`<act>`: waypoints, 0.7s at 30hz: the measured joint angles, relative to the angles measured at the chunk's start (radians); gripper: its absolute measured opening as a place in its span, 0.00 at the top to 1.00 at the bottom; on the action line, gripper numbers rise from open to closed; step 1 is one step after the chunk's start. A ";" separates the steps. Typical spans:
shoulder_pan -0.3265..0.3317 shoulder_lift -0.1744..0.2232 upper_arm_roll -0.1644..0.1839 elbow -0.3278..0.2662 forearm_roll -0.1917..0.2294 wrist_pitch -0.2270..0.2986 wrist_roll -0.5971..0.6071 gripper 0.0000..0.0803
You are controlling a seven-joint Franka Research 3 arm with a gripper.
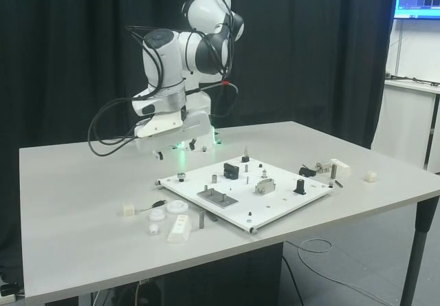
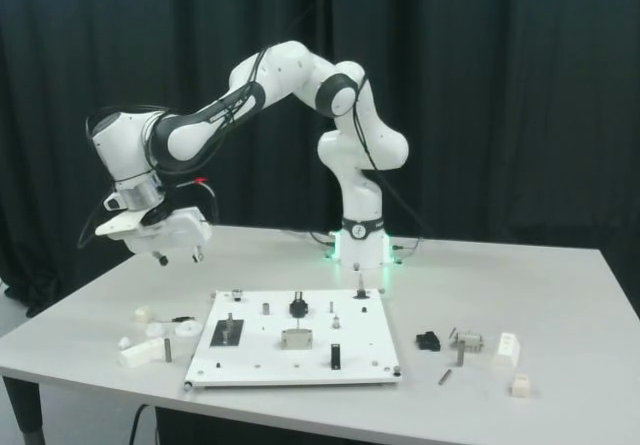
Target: Remove bolt 4.
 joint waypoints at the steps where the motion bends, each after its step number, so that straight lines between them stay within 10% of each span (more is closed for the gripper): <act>1: 0.005 -0.008 0.000 -0.013 -0.004 0.001 0.006 0.00; 21: 0.101 -0.194 0.000 -0.325 -0.085 0.149 0.179 0.00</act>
